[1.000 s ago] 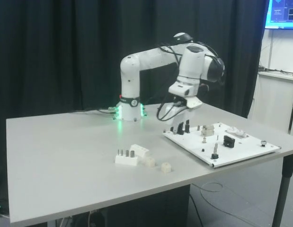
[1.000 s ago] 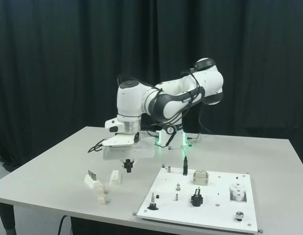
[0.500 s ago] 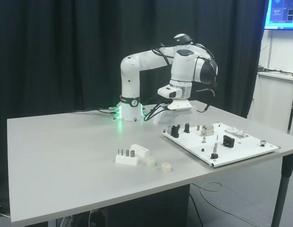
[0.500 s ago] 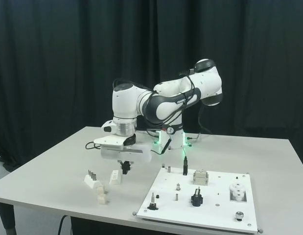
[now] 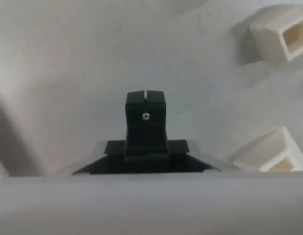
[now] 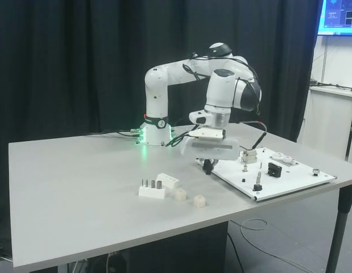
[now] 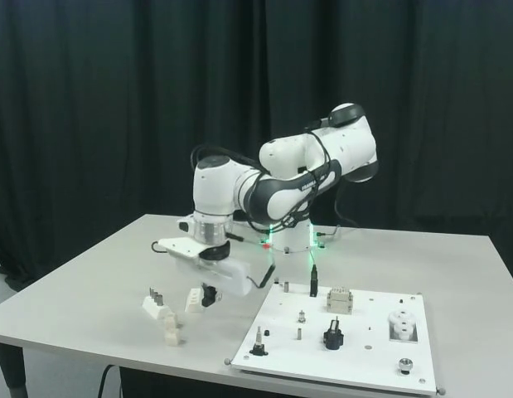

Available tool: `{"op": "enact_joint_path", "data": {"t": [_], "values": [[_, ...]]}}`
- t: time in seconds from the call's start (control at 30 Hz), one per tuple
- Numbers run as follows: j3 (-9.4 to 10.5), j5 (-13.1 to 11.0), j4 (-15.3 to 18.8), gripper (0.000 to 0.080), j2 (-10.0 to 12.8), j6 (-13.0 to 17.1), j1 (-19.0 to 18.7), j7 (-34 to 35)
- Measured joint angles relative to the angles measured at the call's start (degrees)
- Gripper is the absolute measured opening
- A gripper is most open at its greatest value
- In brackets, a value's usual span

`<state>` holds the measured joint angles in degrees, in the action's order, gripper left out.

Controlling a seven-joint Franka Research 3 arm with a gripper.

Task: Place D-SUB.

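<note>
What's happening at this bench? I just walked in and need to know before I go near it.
A white Franka arm is carrying a small black connector, likely the D-SUB, in its claw. At this moment the claw hangs above the grey table, between the white board of fixtures and a cluster of small white holder blocks. The connector is not set down yet.

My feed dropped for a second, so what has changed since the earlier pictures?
The gripper, shut on a black part, swung off the white board and came down toward the white holders on the grey table. The holders and the parts on the board stayed put.
</note>
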<state>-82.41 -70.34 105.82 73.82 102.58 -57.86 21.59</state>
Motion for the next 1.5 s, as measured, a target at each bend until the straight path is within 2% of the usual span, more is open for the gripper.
{"op": "enact_joint_path", "data": {"t": [0.13,0.27,0.47,0.6,0.83,1.17,1.5], "values": [[1.39,-1.0,0.7,0.0153,0.0,1.5,0.4,5.4],[2.20,-2.6,1.3,0.0153,0.1,1.8,1.2,8.7],[2.54,-5.5,2.3,0.0153,0.2,1.6,2.2,13.8],[2.54,-7.6,3.1,0.0153,0.2,1.4,2.7,21.2],[2.52,-9.8,4.0,0.0153,0.2,1.5,2.9,27.6],[2.57,-10.3,4.5,0.0153,0.2,0.6,2.6,34.6],[3.31,-10.1,4.5,0.0153,0.3,0.4,1.4,48.8]]}}
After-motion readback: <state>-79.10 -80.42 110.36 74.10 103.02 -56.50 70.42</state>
